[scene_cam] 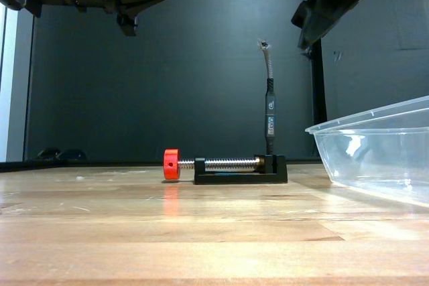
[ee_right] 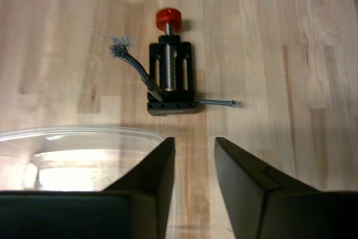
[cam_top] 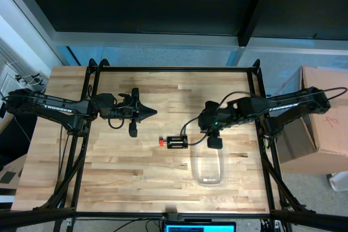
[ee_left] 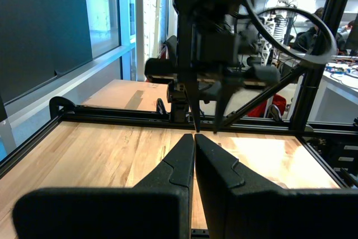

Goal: Remove the USB-C connector from the USB-C receptacle and place in the container

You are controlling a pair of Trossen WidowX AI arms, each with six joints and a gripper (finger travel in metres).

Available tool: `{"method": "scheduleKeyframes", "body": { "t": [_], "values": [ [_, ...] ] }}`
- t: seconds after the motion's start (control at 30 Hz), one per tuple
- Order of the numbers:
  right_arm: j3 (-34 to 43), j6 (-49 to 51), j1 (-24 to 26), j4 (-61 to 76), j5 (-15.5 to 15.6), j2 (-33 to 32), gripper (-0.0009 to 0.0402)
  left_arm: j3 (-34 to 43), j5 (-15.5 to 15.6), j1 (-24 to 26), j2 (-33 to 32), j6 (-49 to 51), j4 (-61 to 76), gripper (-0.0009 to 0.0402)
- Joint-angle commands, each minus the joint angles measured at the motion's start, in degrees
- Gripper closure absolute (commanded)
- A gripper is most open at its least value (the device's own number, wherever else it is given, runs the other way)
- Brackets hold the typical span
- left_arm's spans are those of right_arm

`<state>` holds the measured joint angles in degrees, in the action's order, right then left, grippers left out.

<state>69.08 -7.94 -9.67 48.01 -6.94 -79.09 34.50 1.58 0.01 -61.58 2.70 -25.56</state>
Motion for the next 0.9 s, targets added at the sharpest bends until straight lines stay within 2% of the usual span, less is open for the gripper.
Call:
{"method": "scheduleKeyframes", "body": {
  "t": [0.03,0.13,0.23,0.47,0.73,0.9],
  "values": [
    [1.7,-0.2,-1.8,-0.1,-1.6,-3.7,0.0238,0.0,0.0,0.0,0.0,0.0,0.0,0.0393],
    [3.5,-1.1,-2.6,-0.2,-1.6,-7.2,0.0211,0.0,0.0,0.0,0.0,0.0,0.0,0.0393],
    [4.8,-2.8,-2.8,-0.5,-1.6,-10.5,0.0203,0.0,0.0,0.0,0.0,0.0,0.0,0.0393],
    [7.7,-3.8,-3.1,-1.3,-1.4,-17.1,0.021,0.0,0.0,0.0,0.0,0.0,0.0,0.0393],
    [7.8,-4.4,-3.3,-4.3,-1.0,-20.9,0.0212,0.0,0.0,0.0,0.0,0.0,0.0,0.0393],
    [7.8,-4.7,-3.3,-5.0,-1.0,-21.6,0.0243,0.0,0.0,0.0,0.0,0.0,0.0,0.0393]
  ]
}}
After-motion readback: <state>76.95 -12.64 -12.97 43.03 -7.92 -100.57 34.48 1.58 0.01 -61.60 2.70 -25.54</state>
